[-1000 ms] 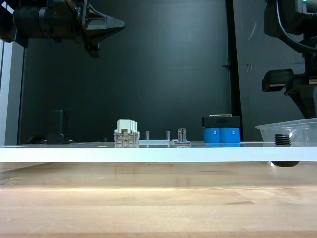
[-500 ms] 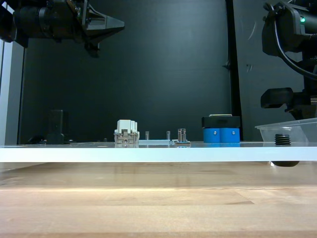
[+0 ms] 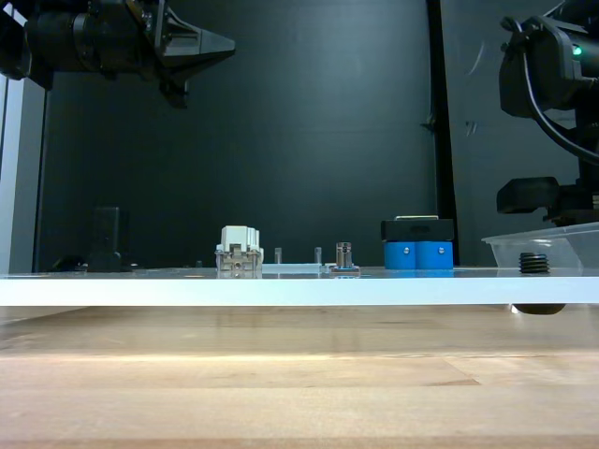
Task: Pick the M12 nut and place it on its threads and fasten
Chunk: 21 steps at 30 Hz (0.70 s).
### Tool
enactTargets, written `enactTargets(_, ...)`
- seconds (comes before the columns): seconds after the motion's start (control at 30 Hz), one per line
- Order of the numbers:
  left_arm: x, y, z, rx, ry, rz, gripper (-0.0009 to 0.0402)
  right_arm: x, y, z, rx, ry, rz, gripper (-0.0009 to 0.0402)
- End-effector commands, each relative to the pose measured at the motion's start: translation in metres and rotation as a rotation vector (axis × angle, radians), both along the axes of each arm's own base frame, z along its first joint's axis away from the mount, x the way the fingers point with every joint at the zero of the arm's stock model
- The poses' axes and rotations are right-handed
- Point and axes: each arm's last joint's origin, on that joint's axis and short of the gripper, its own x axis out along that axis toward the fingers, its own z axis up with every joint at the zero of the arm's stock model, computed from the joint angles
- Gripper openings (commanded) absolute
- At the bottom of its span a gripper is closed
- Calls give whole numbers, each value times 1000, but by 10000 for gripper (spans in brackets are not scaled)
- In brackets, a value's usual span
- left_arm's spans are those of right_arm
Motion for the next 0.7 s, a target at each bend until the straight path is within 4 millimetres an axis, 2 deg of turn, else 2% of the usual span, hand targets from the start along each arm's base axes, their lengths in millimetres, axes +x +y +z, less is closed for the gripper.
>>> enactTargets(0.03, 0, 0, 0, 0, 0, 0, 0, -1, 0, -1, -1, 3, 0, 176)
enactTargets(0.2, 0, 0, 0, 0, 0, 0, 0, -1, 0, -3, 1, -4, 0, 160)
enactTargets(0.7, 0, 0, 0, 0, 0, 0, 0, 0, 0, -1, 15, -22, -8, 60)
